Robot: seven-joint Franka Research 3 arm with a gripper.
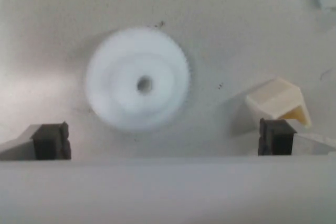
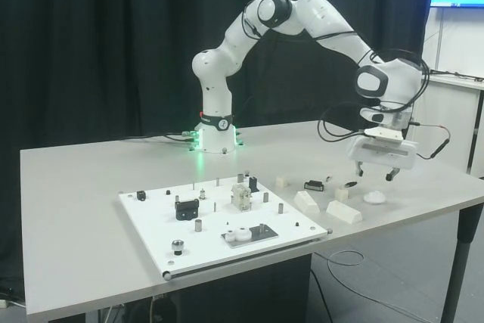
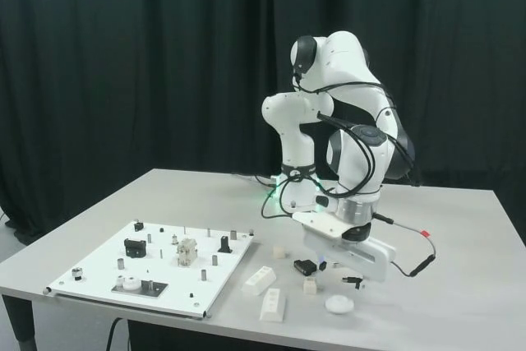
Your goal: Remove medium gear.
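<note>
Hovering over the table's (image 2: 68, 187) near edge, the white arm (image 2: 318, 17) hangs its jaws wide apart and empty above the white gear (image 1: 137, 80), which lies flat on the table, well apart from the white board (image 3: 107, 273); a small block (image 1: 277, 100) sits beside it.

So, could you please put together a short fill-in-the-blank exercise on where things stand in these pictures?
1. The gripper hovers above the white gear with its fingers ____.
2. The gear lies flat on the grey ____, not on the white assembly board.
3. The gear has one round ____ through its middle.
4. The base of the arm shows a ____ light.

Missing words: open; table; hole; green
</note>
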